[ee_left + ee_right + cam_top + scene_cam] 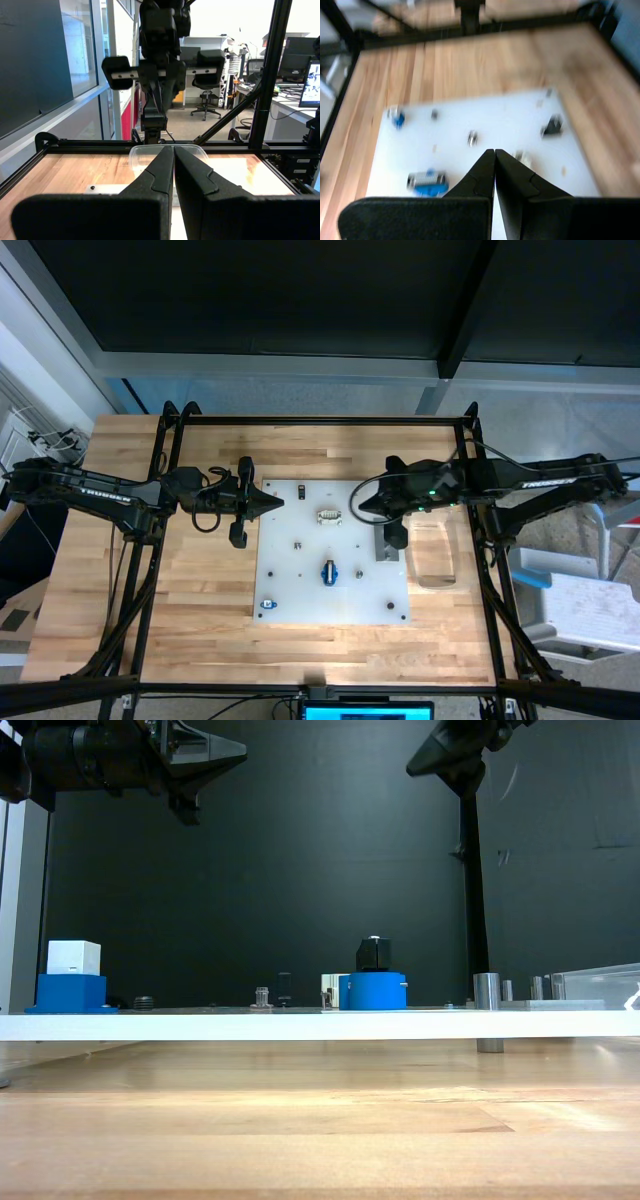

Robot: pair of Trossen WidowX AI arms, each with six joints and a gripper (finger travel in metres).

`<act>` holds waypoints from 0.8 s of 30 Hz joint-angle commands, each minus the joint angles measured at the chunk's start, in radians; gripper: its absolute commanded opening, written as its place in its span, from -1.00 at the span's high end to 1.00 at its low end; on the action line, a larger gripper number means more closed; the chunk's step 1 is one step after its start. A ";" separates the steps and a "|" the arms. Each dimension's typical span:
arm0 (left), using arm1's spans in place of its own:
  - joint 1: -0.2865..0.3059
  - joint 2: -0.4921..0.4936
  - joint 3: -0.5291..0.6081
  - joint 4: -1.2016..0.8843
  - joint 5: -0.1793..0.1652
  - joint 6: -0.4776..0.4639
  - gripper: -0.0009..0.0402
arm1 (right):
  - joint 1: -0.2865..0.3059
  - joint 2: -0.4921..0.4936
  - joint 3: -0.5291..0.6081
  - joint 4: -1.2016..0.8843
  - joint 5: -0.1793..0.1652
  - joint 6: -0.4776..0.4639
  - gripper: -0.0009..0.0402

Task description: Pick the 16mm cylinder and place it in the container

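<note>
1. You've got 2 end effectors: left end effector [276,501] up over the board's left edge, right end effector [357,503] up over its right half.
2. 1 white board [300,585], on 1 wood worktop [150,620].
3. 1 clear container [432,568].
4. 1 grey block [387,540].
5. 2 blue parts: tall one [328,572], small one [266,604].
6. Small grey pegs: you can make out 2, one [297,545] and another [358,575].

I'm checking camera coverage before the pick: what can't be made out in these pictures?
16mm cylinder: too small in the high view to tell from other pegs.
Container: cut off by the low view's edge.
Grey block: partly under the right arm, high view.
Left gripper, jaws shut over the left edge of the board: blocks it in its view.
Right gripper, jaws shut over the board: blurred view, small parts unreadable.
</note>
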 commanded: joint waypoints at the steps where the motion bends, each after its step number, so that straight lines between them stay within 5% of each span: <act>1: 0.000 0.000 0.000 0.000 0.000 0.000 0.96 | 0.003 0.071 0.078 -0.127 -0.007 0.007 0.96; 13: 0.000 0.000 0.000 0.000 0.000 0.000 0.96 | 0.042 0.282 0.257 -0.384 -0.027 0.016 0.96; 24: 0.000 0.000 0.000 0.000 0.000 0.000 0.96 | 0.114 0.346 0.271 -0.430 -0.027 0.076 0.96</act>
